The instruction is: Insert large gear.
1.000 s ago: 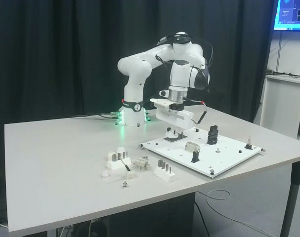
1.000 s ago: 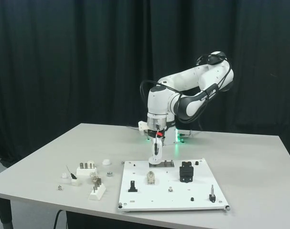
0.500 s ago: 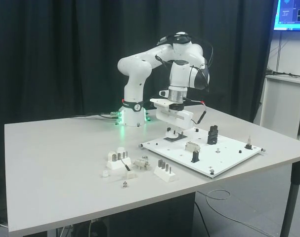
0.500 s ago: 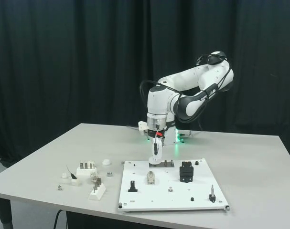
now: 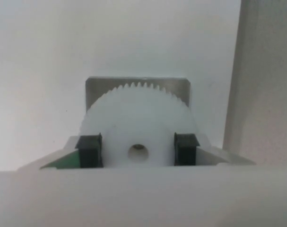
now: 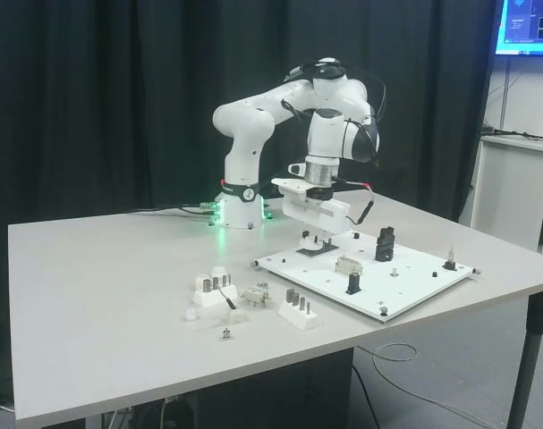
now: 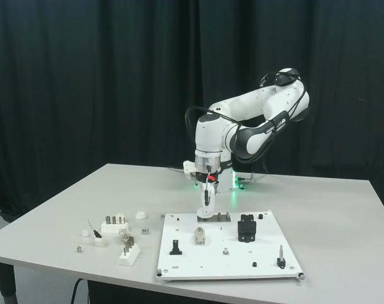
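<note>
claw (image 5: pixel 138 150) clamped on the white large gear (image 5: pixel 137 118), above a grey plate (image 5: pixel 93 87) on the white board (image 6: pixel 405 281).

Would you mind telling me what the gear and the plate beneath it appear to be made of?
The gear looks like white plastic, matte and evenly coloured, with fine moulded-looking teeth along its rim. The plate under it looks like grey metal with a dull, brushed-looking finish and crisp square corners, though painted plastic cannot be ruled out. The tool grips the gear with black pads.
</note>
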